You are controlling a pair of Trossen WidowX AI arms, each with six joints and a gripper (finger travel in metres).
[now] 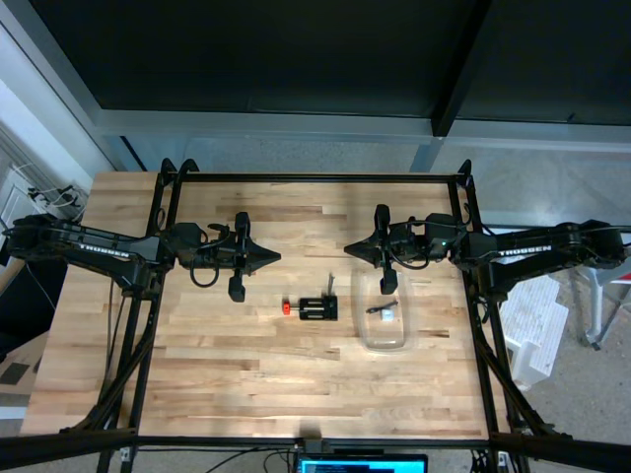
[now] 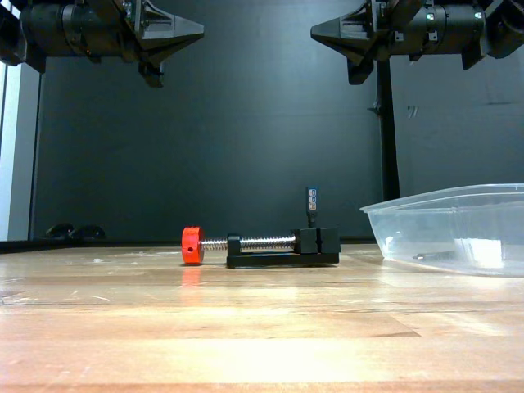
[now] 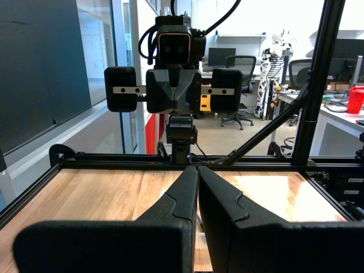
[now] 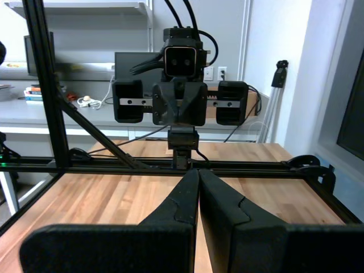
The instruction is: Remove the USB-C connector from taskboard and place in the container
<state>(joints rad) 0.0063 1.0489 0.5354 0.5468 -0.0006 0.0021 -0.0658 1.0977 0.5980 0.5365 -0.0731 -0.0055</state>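
The taskboard [image 1: 317,308] is a small black vise with an orange-red knob [image 1: 287,307], lying mid-table. To its right is the clear container [image 1: 385,340]. Inside it a tiny dark grey stick, the USB-C connector [image 1: 374,309], lies beside a small white piece [image 1: 387,314]. My left gripper [image 1: 277,257] hangs shut high above the table, left of and beyond the taskboard. My right gripper [image 1: 347,249] is also shut and empty, hovering beyond the container and facing the left one. In both wrist views the fingers [image 3: 187,187] [image 4: 187,190] are pressed together.
A thin dark upright piece [image 2: 311,205] stands on the taskboard's jaw block, and shows from above as a thin grey line [image 1: 330,285]. A black frame [image 1: 315,178] runs around the table. Both arms hang well above the board and the container [image 2: 458,229].
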